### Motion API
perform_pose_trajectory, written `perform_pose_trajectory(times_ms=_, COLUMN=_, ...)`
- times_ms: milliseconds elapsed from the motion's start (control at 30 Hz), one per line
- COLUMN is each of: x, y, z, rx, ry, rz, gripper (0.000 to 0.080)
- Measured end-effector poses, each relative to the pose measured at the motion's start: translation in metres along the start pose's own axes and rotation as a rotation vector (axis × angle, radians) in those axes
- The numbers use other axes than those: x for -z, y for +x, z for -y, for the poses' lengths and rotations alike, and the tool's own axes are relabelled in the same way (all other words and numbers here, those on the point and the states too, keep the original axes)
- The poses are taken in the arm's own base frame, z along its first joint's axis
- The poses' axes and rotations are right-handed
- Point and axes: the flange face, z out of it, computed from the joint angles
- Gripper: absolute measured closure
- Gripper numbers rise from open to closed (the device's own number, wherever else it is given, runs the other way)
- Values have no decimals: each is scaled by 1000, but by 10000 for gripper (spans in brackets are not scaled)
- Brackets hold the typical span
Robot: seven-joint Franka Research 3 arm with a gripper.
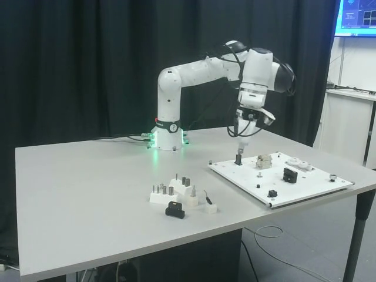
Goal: Insert square peg 2.
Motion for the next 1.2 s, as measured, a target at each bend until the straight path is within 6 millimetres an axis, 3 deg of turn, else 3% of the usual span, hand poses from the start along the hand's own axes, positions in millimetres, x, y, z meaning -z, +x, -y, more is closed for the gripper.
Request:
perform_pose_trajectory(times_ms=667, x=-20, y=20, z=46, rx=347, ry=60, rz=-1, gripper=735)
perform_pose_trajectory(times_ms=1200, x=-28, y=31, z=98, rx=442, ry=91, rz=-14, gripper=735)
